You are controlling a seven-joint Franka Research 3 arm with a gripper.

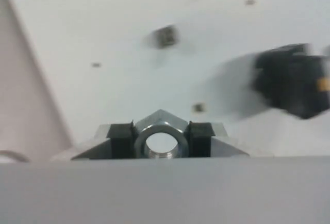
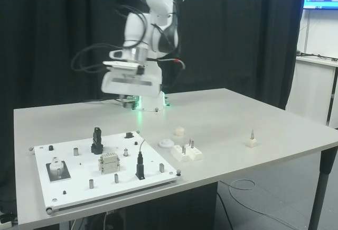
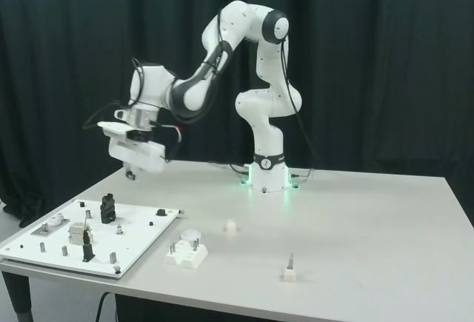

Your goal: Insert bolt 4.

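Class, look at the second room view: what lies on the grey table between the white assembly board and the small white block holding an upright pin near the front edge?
A white holder block with two upright pins, by the white assembly board; then bare grey table to the small pin block.

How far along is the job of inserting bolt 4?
Done: the gripper is shut on a metal threaded part, apparently the bolt, and is raised above the table. In hand: the arm carries it near the white board, not yet at any hole. Left: lowering and inserting it.
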